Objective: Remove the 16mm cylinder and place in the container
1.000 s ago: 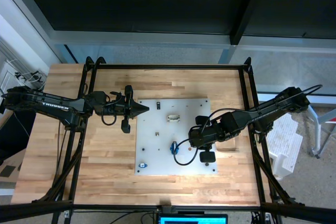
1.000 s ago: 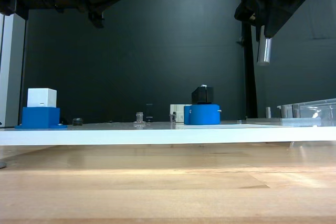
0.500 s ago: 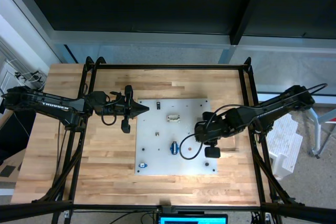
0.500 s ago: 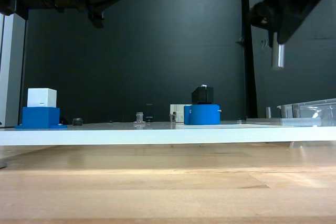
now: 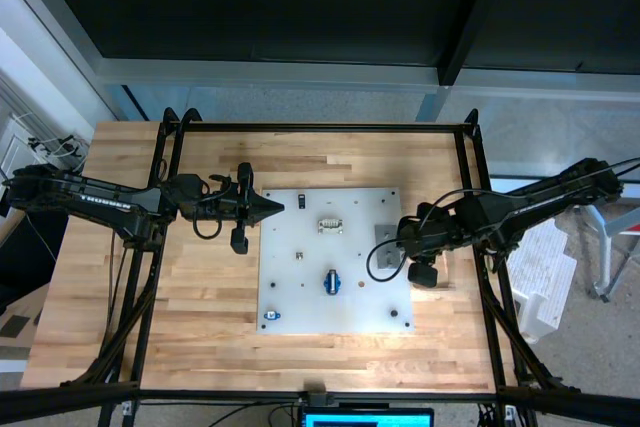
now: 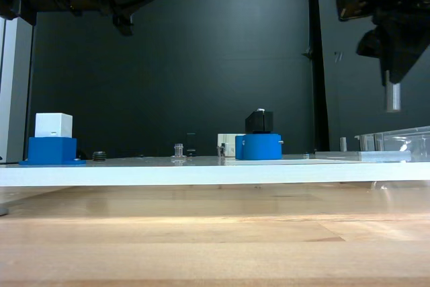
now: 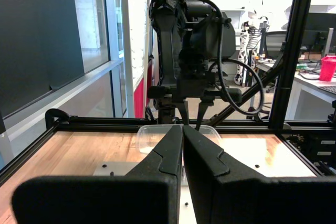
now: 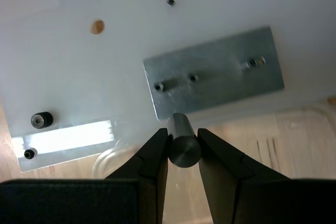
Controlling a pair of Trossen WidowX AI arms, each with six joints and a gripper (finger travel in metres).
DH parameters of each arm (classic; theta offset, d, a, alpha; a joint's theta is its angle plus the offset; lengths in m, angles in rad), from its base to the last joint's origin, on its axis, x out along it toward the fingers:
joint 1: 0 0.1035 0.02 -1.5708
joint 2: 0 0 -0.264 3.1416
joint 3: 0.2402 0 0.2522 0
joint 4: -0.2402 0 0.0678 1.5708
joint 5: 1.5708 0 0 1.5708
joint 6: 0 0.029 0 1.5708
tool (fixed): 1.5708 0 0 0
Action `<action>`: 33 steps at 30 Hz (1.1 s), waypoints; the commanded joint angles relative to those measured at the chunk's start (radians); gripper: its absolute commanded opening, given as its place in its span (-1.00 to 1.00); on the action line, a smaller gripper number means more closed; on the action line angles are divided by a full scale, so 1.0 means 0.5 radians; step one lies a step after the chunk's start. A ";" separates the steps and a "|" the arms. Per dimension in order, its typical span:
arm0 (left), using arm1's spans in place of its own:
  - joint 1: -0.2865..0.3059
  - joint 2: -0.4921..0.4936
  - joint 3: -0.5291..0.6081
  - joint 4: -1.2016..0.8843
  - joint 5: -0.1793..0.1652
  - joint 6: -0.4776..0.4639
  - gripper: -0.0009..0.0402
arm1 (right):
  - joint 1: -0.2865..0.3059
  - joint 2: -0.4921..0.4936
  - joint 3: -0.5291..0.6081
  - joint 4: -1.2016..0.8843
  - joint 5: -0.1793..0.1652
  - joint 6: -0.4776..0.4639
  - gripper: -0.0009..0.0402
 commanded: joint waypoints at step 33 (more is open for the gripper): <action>0.000 0.001 0.000 0.001 0.001 0.000 -0.96 | 0.001 -0.163 -0.432 -0.092 0.227 0.769 -0.90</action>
